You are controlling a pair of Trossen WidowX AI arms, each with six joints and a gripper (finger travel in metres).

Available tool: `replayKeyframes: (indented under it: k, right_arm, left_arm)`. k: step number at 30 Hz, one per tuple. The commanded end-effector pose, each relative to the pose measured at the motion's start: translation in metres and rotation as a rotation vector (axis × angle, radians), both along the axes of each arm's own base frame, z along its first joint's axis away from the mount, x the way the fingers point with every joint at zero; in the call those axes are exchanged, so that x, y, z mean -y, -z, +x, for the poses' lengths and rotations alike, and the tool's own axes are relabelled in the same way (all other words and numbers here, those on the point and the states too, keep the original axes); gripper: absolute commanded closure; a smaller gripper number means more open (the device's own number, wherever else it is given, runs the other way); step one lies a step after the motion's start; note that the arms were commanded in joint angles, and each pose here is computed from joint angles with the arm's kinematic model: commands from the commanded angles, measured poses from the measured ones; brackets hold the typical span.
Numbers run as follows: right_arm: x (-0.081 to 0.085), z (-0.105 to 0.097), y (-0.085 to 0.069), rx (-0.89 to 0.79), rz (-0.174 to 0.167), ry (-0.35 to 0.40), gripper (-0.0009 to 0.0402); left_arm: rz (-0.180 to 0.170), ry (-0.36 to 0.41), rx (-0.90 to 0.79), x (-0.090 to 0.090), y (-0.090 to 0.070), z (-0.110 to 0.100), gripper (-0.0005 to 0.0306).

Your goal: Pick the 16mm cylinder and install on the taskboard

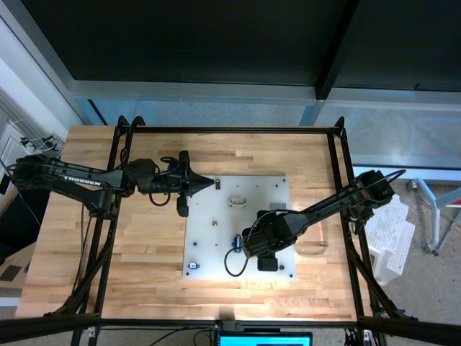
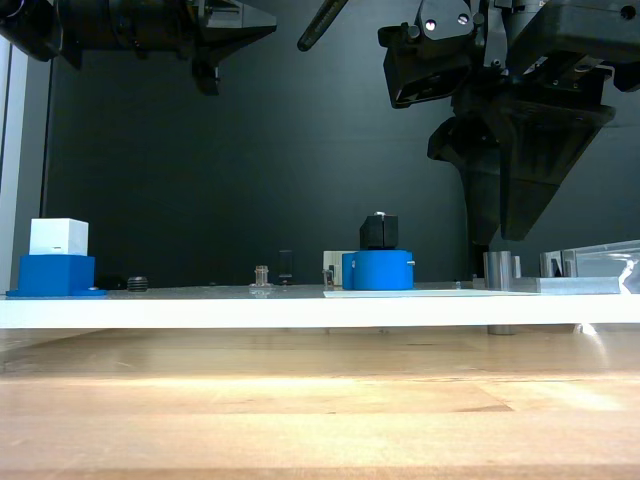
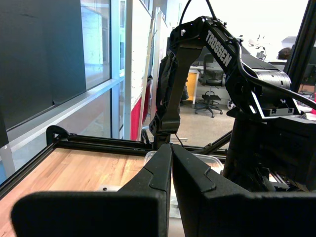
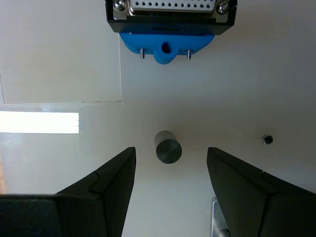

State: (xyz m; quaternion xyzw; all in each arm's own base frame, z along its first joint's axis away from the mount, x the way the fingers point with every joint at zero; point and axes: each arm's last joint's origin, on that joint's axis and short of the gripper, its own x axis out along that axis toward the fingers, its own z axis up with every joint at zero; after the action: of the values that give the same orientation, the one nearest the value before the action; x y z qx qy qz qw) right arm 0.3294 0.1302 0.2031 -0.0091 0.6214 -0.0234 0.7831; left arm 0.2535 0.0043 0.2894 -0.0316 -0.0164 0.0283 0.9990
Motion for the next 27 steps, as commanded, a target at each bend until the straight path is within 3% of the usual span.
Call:
replayKeyframes:
  k: [1, 7, 13, 27]
  right_arm:
    - [0.000, 0.000, 0.000, 0.000, 0.000, 0.000, 0.0193]
    - [0.001, -0.002, -0.006, 0.017, 0.004, -0.009, 0.0193]
    - [0.009, -0.008, -0.030, 0.103, 0.017, -0.060, 0.0198]
    - [0.071, -0.014, -0.078, 0.313, -0.013, -0.061, 0.0266]
  left_arm:
    - [0.000, 0.000, 0.000, 0.000, 0.000, 0.000, 0.0300]
    - [0.000, 0.000, 0.000, 0.000, 0.000, 0.000, 0.0300]
    - [0.000, 0.000, 0.000, 0.000, 0.000, 0.000, 0.0300]
    - [0.000, 0.000, 0.000, 0.000, 0.000, 0.000, 0.0300]
